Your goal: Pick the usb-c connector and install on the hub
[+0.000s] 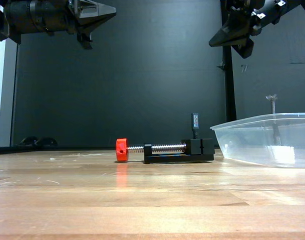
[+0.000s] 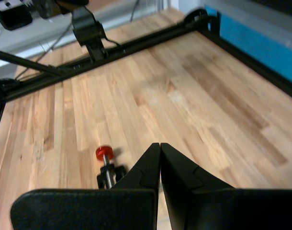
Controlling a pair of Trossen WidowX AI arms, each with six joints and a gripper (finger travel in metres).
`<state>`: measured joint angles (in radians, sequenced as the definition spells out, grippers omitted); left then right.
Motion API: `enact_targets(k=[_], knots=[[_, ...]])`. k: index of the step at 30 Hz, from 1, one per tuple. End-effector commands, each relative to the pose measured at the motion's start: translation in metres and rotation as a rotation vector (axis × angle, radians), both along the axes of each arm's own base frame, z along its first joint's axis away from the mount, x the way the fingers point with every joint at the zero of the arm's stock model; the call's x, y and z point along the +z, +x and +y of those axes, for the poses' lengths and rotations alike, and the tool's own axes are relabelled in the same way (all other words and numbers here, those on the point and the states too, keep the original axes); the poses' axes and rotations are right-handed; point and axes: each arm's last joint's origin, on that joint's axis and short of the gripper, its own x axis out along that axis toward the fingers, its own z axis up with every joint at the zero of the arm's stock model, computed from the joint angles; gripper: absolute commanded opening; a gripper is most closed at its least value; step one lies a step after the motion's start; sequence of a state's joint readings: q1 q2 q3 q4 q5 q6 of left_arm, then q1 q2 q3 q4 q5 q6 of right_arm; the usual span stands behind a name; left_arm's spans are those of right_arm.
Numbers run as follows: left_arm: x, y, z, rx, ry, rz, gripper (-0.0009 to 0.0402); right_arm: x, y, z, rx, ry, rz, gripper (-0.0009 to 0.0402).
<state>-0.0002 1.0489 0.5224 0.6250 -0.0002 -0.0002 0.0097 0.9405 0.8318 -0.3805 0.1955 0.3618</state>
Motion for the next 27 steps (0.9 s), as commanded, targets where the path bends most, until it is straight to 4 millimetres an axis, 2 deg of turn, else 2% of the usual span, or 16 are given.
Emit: enact_targets(k=[1, 15, 27], knots=[[0.000, 0.000, 0.000, 0.000, 0.000, 0.000, 0.0000, 0.003, -0.003, 0.003, -0.023, 0.013, 0.034, 0.0000], [0.000, 0.000, 0.000, 0.000, 0.000, -0.001, 0.0000, 0.010, -0.015, 0.020, -0.025, 0.110, 0.225, 0.0000], [0.000, 0.000, 0.000, 0.000, 0.000, -0.001, 0.0000, 0.011, 0.000, 0.042, 0.028, 0.102, 0.454, 0.0000]])
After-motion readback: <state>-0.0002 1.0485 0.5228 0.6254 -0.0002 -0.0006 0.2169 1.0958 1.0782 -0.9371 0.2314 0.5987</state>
